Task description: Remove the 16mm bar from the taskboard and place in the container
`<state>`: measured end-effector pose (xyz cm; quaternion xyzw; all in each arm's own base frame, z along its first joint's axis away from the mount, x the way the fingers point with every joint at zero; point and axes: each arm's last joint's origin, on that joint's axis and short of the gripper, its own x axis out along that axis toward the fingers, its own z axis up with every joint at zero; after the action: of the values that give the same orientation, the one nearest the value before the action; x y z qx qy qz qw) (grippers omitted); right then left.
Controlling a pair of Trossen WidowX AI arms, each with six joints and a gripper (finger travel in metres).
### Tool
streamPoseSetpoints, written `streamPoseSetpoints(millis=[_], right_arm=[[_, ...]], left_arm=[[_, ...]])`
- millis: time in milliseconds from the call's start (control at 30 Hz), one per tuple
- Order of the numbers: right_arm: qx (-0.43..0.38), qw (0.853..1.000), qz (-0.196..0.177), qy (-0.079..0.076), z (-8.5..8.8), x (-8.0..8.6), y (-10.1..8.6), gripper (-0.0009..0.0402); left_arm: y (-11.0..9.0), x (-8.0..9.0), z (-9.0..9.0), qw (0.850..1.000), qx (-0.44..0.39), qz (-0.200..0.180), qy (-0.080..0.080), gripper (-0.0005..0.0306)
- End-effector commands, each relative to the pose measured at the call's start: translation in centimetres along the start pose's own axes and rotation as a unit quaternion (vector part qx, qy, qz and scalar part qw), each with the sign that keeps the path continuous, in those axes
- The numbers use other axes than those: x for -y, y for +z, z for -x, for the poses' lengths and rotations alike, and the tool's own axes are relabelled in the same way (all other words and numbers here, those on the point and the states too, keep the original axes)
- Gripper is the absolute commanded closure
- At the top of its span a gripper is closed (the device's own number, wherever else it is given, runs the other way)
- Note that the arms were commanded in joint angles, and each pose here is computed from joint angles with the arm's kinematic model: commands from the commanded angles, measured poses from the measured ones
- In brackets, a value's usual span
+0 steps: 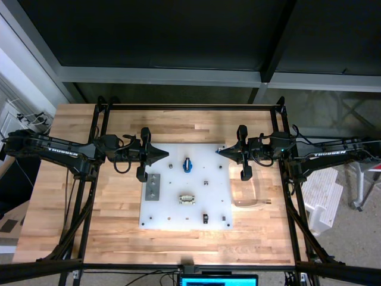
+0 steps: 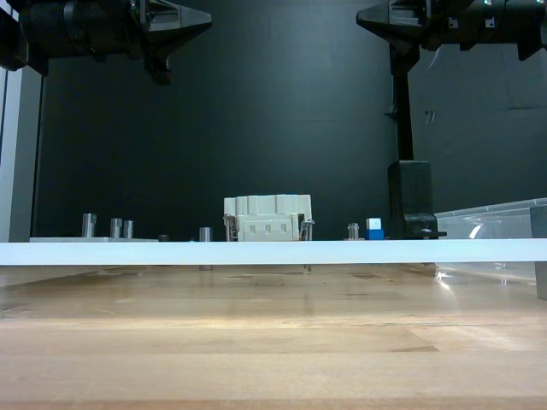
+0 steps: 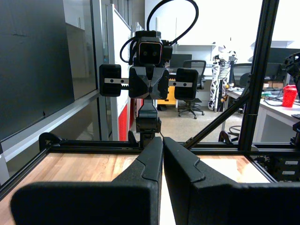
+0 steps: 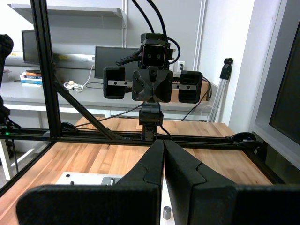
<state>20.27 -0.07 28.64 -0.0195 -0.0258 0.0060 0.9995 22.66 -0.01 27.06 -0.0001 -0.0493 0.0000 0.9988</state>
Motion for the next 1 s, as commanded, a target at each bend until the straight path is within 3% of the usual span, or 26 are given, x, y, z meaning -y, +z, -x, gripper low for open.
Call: streamPoseSetpoints(millis=[33,533,633,733,933,1000], right_arm=[[0.000,1.000,0.000,0.000,0.0,0.0,0.0,0.0393],[0.001,1.000,-0.001,0.000,0.0,0.0,0.0,0.0393],[-0.001,1.000,-0.019,0.004,0.1,-0.1,0.1,0.0393],[-0.039,0.998,-0.043,0.011,0.0,-0.4,0.4,0.0393],[-0.168,0.984,-0.039,0.040,0.4,-1.6,1.6,0.0393],[-0.209,0.977,-0.038,0.036,0.7,-2.0,2.0,0.0393]], left_arm=[[0.0,0.0,0.0,1.000,0.000,0.000,0.000,0.0300],[0.0,0.0,0.0,1.000,0.000,0.000,0.000,0.0300],[0.0,0.0,0.0,1.000,0.000,0.000,0.000,0.0300],[0.0,0.0,0.0,1.000,0.000,0.000,0.000,0.0300],[0.0,0.0,0.0,1.000,0.000,0.000,0.000,0.0300],[0.0,0.0,0.0,1.000,0.000,0.000,0.000,0.0300]])
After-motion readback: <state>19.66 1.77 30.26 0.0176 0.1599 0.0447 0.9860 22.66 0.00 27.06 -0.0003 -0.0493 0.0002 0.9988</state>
